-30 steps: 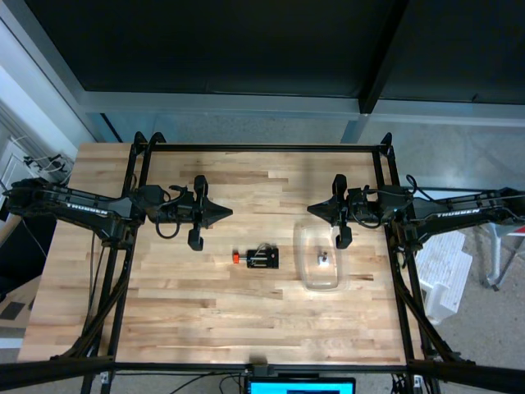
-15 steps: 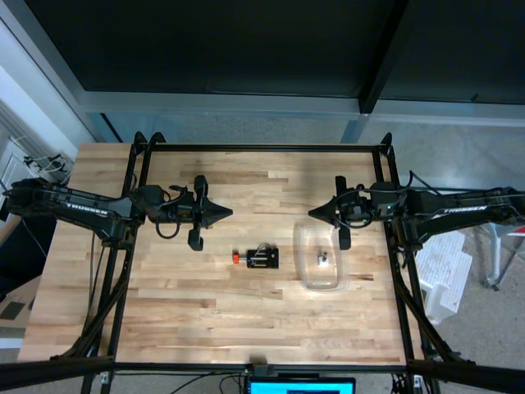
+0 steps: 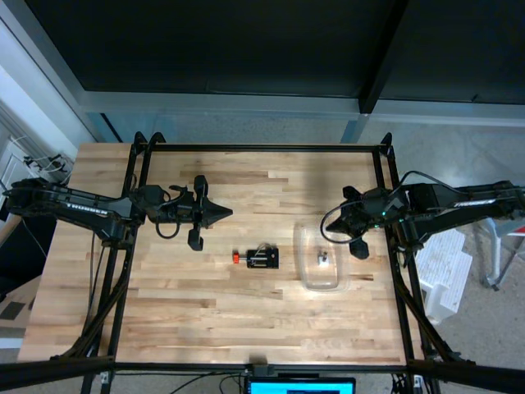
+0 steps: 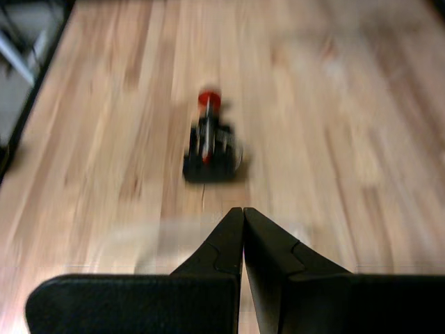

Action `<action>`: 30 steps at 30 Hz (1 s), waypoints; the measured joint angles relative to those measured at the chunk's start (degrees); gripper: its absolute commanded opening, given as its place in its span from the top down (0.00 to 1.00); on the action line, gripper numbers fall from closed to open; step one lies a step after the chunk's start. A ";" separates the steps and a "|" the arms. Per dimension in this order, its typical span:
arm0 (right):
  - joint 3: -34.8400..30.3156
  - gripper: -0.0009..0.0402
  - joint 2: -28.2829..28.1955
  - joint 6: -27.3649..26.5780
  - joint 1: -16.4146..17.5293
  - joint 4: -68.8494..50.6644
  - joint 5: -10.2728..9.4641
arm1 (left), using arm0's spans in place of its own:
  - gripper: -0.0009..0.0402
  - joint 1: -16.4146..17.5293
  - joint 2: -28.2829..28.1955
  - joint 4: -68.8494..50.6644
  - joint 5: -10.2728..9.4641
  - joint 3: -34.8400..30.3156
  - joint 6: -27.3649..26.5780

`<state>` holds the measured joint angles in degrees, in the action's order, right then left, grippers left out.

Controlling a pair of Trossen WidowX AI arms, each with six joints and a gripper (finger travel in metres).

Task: Pick the RCA connector and install on taskboard

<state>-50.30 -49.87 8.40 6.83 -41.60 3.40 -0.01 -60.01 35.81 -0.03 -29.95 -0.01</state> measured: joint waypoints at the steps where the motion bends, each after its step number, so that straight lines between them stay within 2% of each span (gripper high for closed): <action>1: -0.74 0.98 -0.57 0.33 0.46 -2.03 0.02 | 0.98 0.00 0.00 -0.02 -0.02 0.00 0.00; 9: -5.53 0.98 -5.55 3.08 4.37 -13.14 0.02 | 0.98 0.00 0.00 -0.02 0.00 0.02 0.00; 18: -5.73 0.98 -10.67 4.83 7.13 -16.70 0.04 | 0.98 0.00 0.00 -0.02 -0.02 0.02 0.00; 21: -5.73 0.98 -12.26 5.49 8.00 -16.98 1.36 | 0.98 0.00 0.00 0.00 0.00 0.02 0.00; 24: -5.51 0.93 -13.16 5.66 8.57 -17.00 1.57 | 0.98 0.00 0.00 -0.02 -0.02 0.02 0.00; 30: -3.19 0.75 -13.68 6.80 8.87 -16.96 1.88 | 0.98 0.00 0.00 -0.02 0.00 0.00 0.00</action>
<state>-53.49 -63.55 15.20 15.70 -58.57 5.28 -0.01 -60.01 35.79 -0.03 -29.95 -0.01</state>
